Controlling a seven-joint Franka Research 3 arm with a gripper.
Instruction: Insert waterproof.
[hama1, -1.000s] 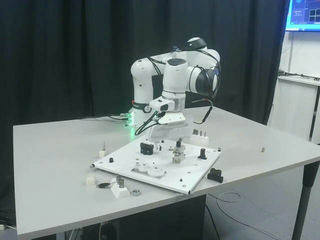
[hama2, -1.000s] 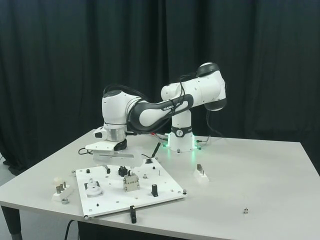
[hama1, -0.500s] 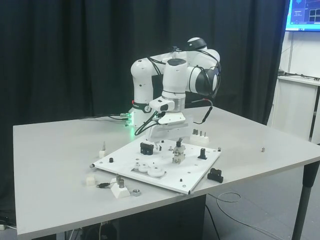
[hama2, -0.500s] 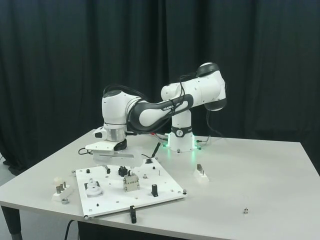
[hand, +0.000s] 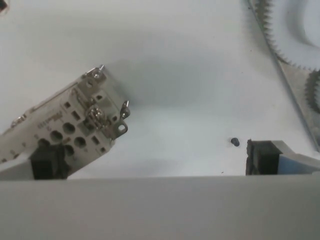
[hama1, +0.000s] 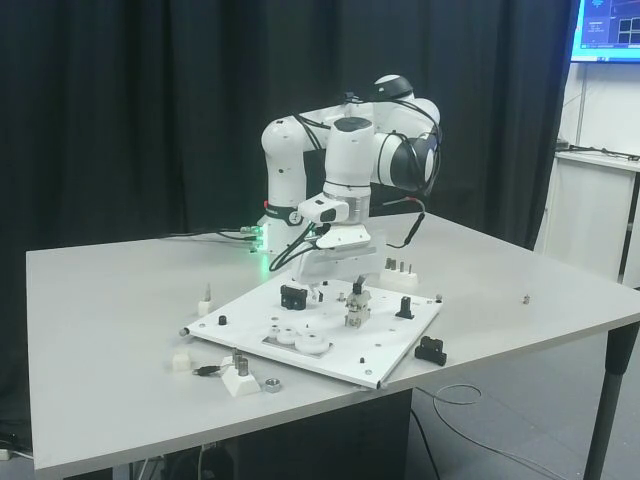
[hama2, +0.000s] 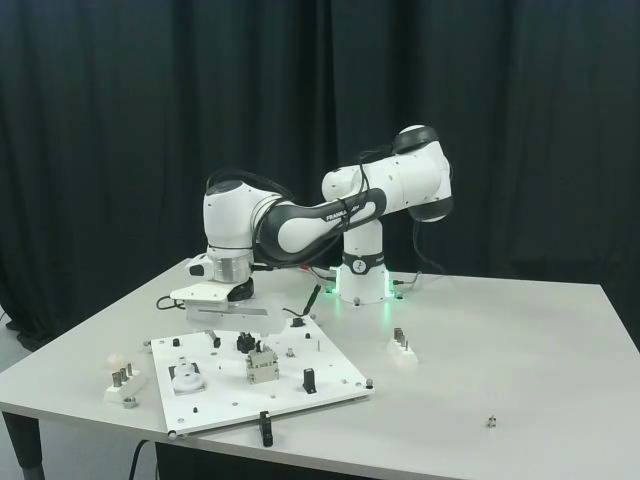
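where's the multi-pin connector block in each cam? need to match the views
Wrist view: connector block sits beside one black fingertip, pin holes facing the camera.
First room view: connector block stands on the white board, directly below the gripper.
Second room view: connector block is mid-board, to the right of the gripper in that picture.
Shared landmark: the white gears on the white board.

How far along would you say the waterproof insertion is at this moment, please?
Done: nothing I can confirm. The grey connector block sits on the white board, and no insertion is visible. In hand: nothing. The tool hovers above the board, open, with only bare board midway between its fingers. Left, as far as I can judge: the whole grasp and insertion.
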